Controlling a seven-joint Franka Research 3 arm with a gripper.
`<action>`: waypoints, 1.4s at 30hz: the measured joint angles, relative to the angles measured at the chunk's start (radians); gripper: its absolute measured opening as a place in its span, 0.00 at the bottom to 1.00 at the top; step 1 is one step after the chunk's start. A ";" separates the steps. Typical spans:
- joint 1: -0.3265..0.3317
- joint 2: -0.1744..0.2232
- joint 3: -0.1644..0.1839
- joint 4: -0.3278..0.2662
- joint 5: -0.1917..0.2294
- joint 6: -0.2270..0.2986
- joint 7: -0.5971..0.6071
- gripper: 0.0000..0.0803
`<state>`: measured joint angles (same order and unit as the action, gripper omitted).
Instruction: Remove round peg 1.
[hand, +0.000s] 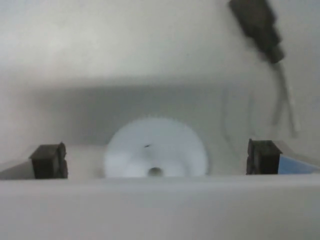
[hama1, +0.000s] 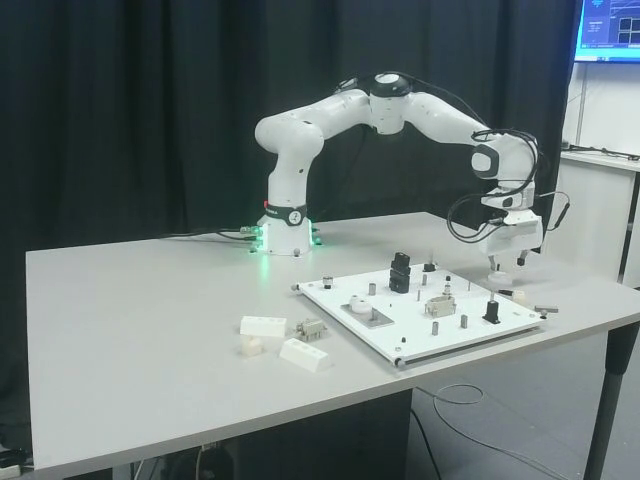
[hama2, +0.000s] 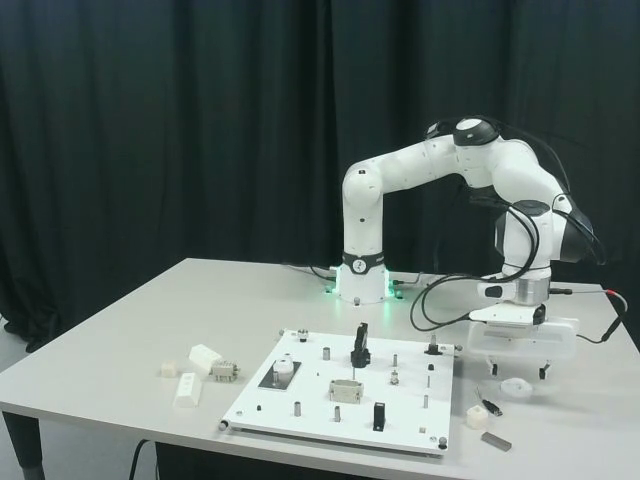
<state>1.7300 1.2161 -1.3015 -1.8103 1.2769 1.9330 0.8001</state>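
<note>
Pegs (hama2: 298, 407) are my concern, and several short grey ones stand upright in the white board (hama2: 260, 395), scattered from its middle toward its front edge. I cannot tell which of them is round peg 1; nothing I can read marks them.

My gripper (hama2: 518, 370) is nowhere near them. It hangs low over the bare table (hama2: 120, 350), off the board's right edge, with its fingers spread wide and holding nothing. From the wrist I see both black fingertips (hand: 48, 161) well apart, with a white gear (hand: 156, 150) lying flat on the table beneath and between them. A black plug (hand: 257, 25) on a thin lead lies near the gear.

I judge such a peg to be light, stiff and smooth-sided, likely metal, so it should not crush but could slip through the pads. It may sit snugly in its hole. I would close on the bare shank above the board, pads on opposite sides of the round, and draw straight up without tilting, since a sideways pull could bind it.

How deep any peg is seated is hidden, as the holes are below the board's face. The taller black parts near the board's middle stand close to some pegs, and I cannot make out how much room the fingers would have there. The wrist camera shows none of the board at present.
</note>
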 joint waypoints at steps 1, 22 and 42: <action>-0.001 0.000 -0.002 0.000 -0.008 0.000 0.000 1.00; -0.085 -0.008 -0.058 -0.090 -0.133 -0.019 -0.154 1.00; -0.130 -0.021 -0.034 -0.150 -0.040 -0.074 -0.277 1.00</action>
<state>1.5997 1.1948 -1.3354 -1.9604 1.2366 1.8593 0.5231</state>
